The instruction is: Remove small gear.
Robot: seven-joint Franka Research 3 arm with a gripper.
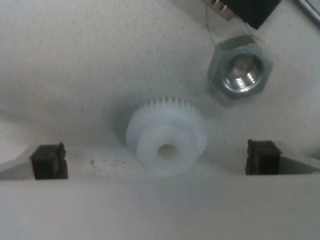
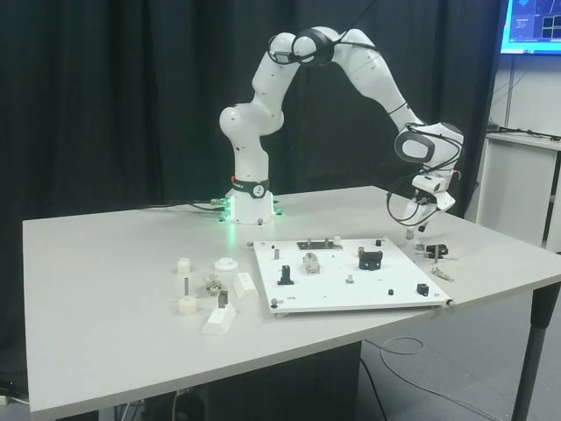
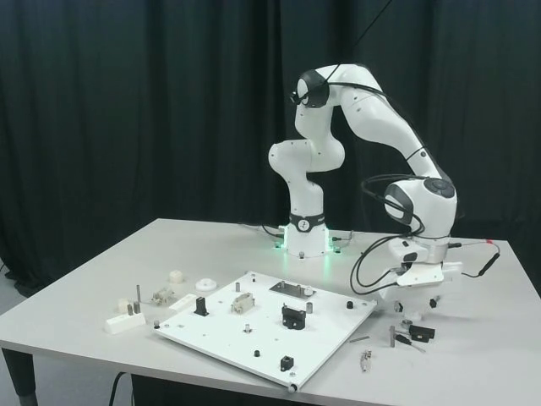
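Black curtains back a grey desk (image 2: 105, 289). Off the white board (image 2: 351, 289), the gear (image 1: 166, 135) lies flat on it: white, toothed, with a raised hub and centre hole. Beside the gear sits a steel nut (image 1: 240, 70). Jaws (image 1: 155, 162) stand wide open astride the gear, holding nothing, likely poised to grasp it.

A white board (image 3: 254, 338) carrying small black parts lay on the grey desk (image 3: 101, 288), with a metal nut (image 1: 239, 70) and loose white pieces (image 2: 210, 303) beside it.
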